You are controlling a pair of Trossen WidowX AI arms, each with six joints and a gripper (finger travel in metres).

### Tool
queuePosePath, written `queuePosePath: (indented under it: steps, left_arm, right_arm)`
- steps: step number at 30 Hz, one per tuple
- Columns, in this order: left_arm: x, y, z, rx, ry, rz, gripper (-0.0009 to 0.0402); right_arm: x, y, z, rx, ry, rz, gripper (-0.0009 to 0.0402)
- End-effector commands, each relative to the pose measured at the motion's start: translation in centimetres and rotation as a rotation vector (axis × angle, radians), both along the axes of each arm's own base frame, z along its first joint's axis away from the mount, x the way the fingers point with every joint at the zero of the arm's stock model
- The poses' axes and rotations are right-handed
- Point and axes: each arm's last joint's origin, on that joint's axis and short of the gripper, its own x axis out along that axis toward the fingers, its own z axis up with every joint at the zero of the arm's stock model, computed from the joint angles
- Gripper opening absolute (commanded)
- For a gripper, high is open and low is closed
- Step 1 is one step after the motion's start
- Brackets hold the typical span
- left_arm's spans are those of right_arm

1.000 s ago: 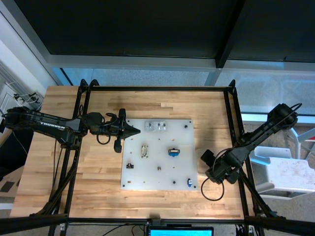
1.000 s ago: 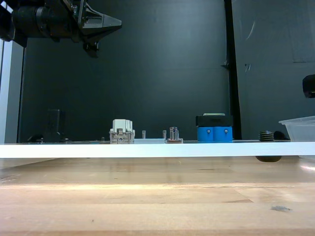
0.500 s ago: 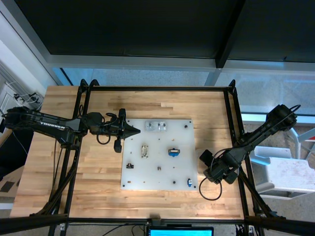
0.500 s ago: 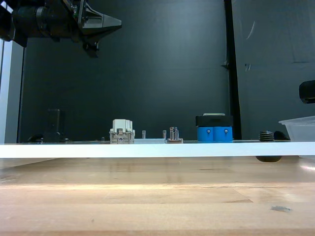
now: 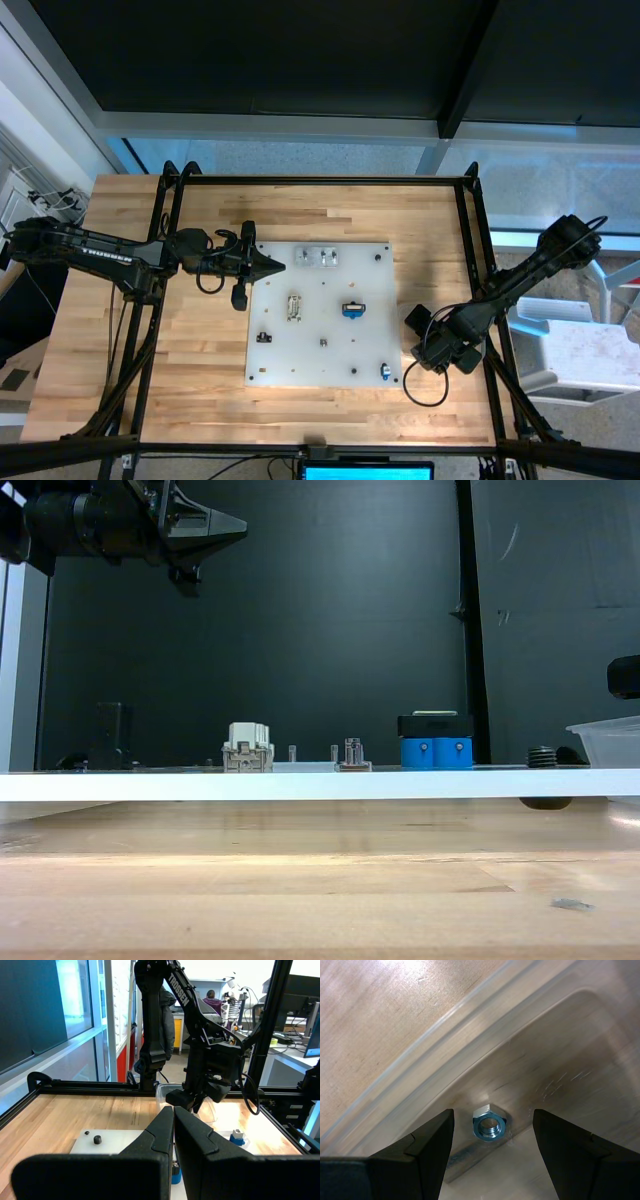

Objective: Pick the M12 fastener and fasten on the M12 threads

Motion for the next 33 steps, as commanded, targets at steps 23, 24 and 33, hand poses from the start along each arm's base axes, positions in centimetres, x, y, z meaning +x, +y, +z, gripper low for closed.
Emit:
queuePosePath:
  steps: [23,24,33]
  left_arm:
    - [0.0,0.0,0.01,0.0,0.0,0.0,0.0]
    - [0.0,0.01,0.01,0.0,0.0,0.0,0.0]
    - [0.0,0.01,0.02,0.0,-0.001,0.0,0.0]
  right_arm:
    - [0.07,0.12,-0.52,-0.006,0.032,0.008,0.0115]
    - [0.08,0.13,-0.53,-0.006,0.032,0.008,0.011]
    - [0.09,0.14,-0.53,-0.005,0.031,0.008,0.0072]
